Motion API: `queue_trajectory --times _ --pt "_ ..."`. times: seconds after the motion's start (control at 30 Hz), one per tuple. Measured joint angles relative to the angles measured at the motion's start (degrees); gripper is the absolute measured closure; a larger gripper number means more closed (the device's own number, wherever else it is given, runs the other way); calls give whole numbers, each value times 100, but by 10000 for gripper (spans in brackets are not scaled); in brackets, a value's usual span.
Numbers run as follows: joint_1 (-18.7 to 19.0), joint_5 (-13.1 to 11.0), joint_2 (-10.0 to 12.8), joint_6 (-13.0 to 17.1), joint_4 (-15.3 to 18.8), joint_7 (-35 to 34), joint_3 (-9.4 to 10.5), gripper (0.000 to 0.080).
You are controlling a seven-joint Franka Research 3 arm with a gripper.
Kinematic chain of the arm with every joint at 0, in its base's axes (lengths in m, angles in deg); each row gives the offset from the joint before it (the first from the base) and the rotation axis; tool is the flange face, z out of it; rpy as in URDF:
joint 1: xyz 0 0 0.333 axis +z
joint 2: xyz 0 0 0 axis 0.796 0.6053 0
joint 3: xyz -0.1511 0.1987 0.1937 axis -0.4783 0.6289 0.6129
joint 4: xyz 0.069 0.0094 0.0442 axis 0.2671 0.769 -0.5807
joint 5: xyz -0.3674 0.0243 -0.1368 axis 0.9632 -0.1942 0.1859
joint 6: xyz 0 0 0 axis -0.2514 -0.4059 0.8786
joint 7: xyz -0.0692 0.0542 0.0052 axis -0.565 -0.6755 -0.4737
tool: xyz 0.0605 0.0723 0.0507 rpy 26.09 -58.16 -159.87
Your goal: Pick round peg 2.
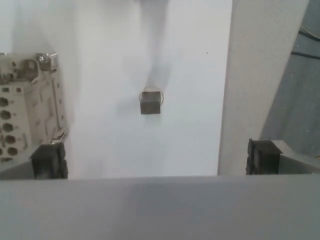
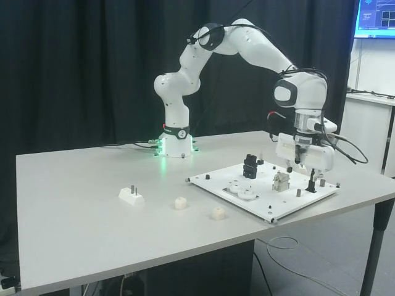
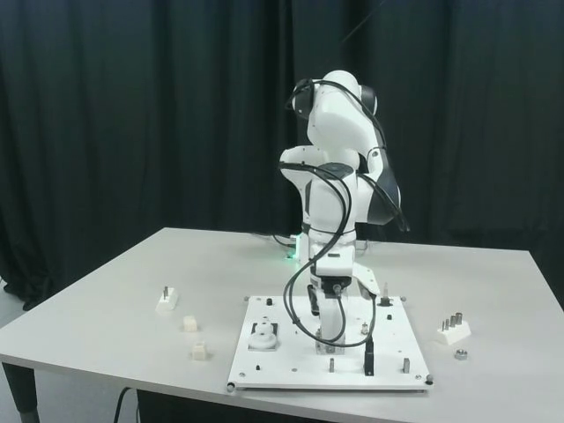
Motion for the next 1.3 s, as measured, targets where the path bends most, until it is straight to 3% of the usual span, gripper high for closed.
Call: queue_trajectory --times 0.27,0.9,1.3 --pt "0 0 -14 -136 -73 -27 -7 3" --pt "54 -9 -272 -972 -439 -304 -6 3" --pt "193 188 -385 -1235 -502 -159 -6 3"
